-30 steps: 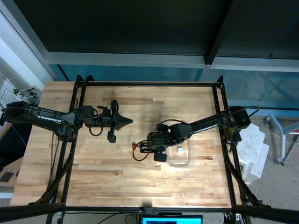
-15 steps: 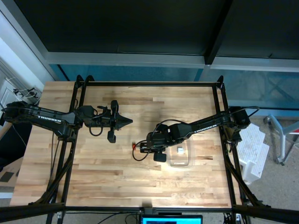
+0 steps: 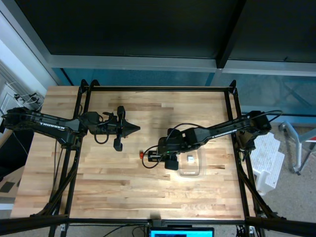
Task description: Pick the rca connector and install on the hub
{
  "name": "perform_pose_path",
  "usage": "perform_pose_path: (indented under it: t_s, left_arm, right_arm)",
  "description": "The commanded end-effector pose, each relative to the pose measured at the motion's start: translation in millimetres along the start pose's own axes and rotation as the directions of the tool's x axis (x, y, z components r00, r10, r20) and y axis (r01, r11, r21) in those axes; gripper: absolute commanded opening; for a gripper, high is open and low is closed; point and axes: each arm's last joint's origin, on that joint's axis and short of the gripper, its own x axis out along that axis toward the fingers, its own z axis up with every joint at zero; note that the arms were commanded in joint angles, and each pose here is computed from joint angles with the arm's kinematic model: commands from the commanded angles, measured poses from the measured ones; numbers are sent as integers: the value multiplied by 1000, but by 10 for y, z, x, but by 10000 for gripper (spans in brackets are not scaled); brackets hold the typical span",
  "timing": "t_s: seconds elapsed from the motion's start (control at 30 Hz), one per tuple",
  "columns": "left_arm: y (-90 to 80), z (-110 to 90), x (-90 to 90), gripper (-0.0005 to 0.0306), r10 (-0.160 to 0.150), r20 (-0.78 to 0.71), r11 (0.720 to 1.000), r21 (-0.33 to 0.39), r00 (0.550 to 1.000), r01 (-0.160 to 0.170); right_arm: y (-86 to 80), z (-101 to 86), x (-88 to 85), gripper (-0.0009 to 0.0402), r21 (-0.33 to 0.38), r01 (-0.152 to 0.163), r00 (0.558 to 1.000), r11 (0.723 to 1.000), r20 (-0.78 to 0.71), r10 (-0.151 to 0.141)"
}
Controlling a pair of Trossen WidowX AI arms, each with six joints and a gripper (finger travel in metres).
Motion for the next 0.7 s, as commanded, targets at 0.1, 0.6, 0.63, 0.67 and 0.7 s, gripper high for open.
perform_pose_path:
  t_s: [0.1,0.6,0.63,0.67,0.7]
  left_arm:
    - [0,1,1,0,0,0,1000,0,1000,0]
    - [0,1,1,0,0,0,1000,0,1000,0]
    - [1,1,1,0,0,0,1000,0,1000,0]
    - [0,1,0,0,0,0,1000,0,1000,0]
    - [0,2,0,0,0,1,1000,0,1000,0]
  right_arm:
    - [-48,-155,-244,214,-2,-18,999,1000,51,18]
    - [-138,-349,-610,176,-17,-44,988,999,145,46]
    - [-144,-347,-644,169,-20,-49,984,999,169,52]
    - [-152,-345,-682,161,-19,-56,978,998,201,58]
    - [-161,-345,-724,153,-20,-64,969,998,239,67]
